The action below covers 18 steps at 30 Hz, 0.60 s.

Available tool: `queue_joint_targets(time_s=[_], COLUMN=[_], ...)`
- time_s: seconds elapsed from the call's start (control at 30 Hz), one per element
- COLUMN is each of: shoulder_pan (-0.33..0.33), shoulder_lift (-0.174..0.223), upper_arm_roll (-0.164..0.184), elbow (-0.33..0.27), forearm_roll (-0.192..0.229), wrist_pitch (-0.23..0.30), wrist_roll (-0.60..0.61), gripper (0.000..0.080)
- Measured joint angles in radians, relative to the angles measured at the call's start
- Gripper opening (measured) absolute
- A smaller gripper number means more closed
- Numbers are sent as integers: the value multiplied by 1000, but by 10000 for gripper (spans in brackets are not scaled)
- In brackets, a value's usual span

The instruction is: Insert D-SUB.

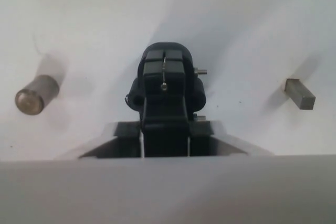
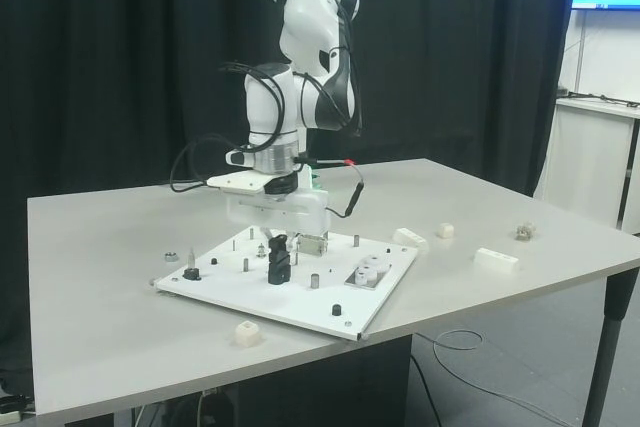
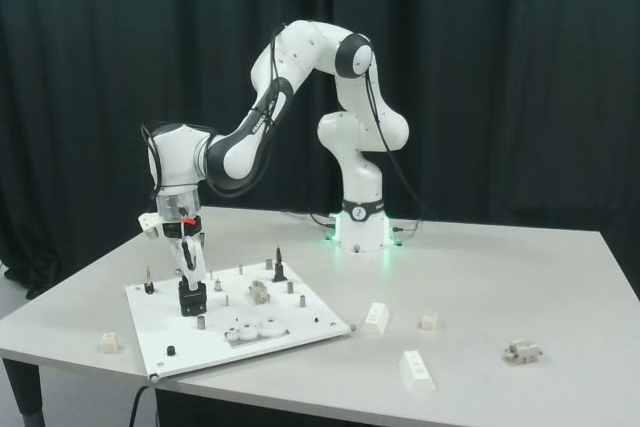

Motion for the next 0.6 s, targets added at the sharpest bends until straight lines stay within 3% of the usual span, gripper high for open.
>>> queue_joint_targets(time_s=[0.1,0.13,0.27,0.3,0.53,0.57,0.6], shoulder_pan=[2,3,5,6,8,9,10], shoulder_lift=[0,0,-1,-1,-13,-17,-20], upper_arm_roll=[0,0,0,0,0,0,-1], elbow=[-3,-4,-7,-7,-11,-12,-14], forearm_roll=[0,0,0,0,0,-1,-1], wrist_pitch=[7,8,9,9,6,5,4], wrist_roll=[-2,-2,-2,-2,-2,-2,-2], gripper=[153,358,358,652,652,763,763])
